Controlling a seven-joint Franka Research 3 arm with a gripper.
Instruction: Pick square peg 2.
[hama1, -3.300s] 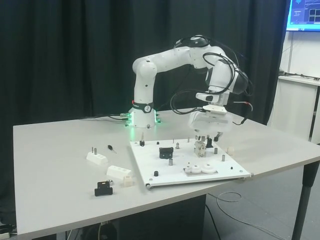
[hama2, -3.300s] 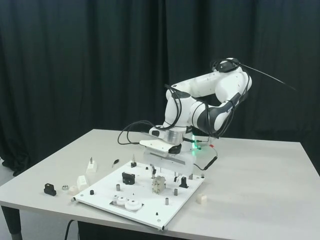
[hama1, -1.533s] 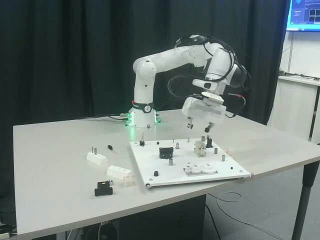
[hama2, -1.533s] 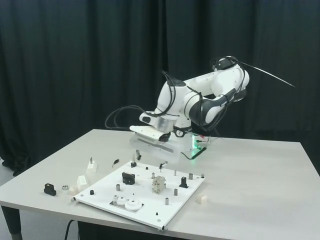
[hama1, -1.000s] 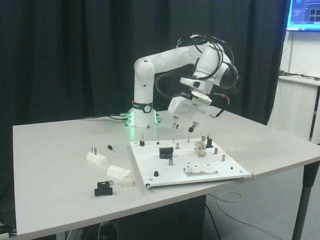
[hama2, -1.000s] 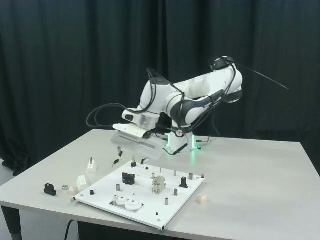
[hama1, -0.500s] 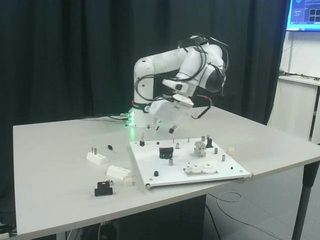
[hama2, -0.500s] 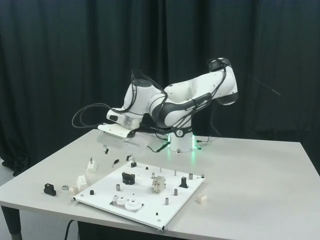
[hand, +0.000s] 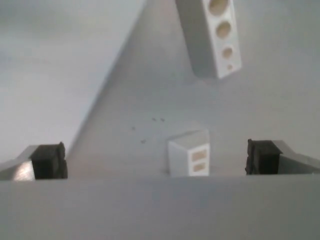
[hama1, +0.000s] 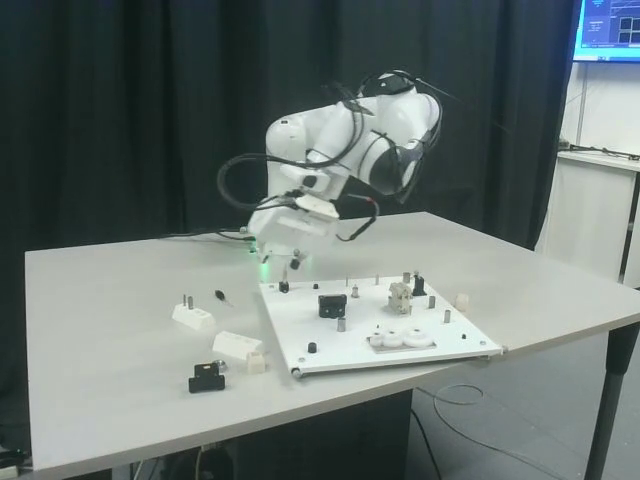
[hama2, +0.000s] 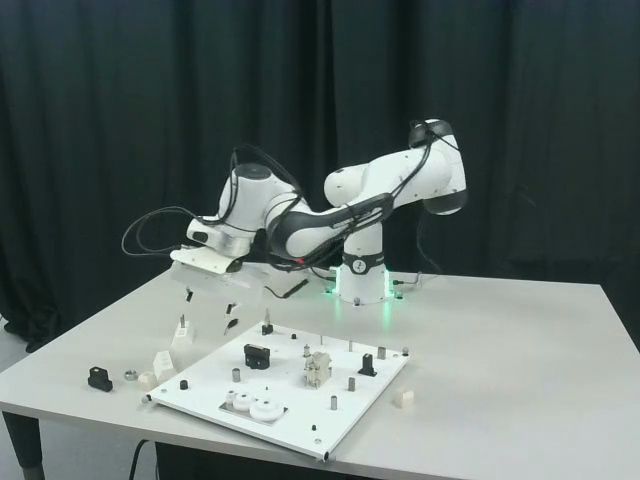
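Note:
My gripper (hand: 155, 159) hangs open and empty, its black fingertips (hand: 47, 161) set wide apart. In the wrist view a small white block (hand: 190, 157) with two square sockets lies on the grey table far below, between the fingertips. A long white block (hand: 212, 37) with several round holes lies beyond it. I cannot make out a separate square peg. In the room views the gripper (hama1: 283, 262) (hama2: 208, 298) floats well above the table, by the white board's (hama1: 290, 340) back left corner. The white blocks (hama1: 238, 345) (hama2: 163, 362) sit on the table to the board's left.
The white board (hama2: 290, 420) carries black fixtures, upright pins and white gears. Left of it are a white block with an upright pin (hama1: 193, 315), a black bracket (hama1: 207, 377) and a small black tool (hama1: 221, 297). A small white cube (hama1: 461, 300) lies right of the board.
The arm lifted off the board's right part and swung across it to the left. The gripper stayed open and empty throughout.

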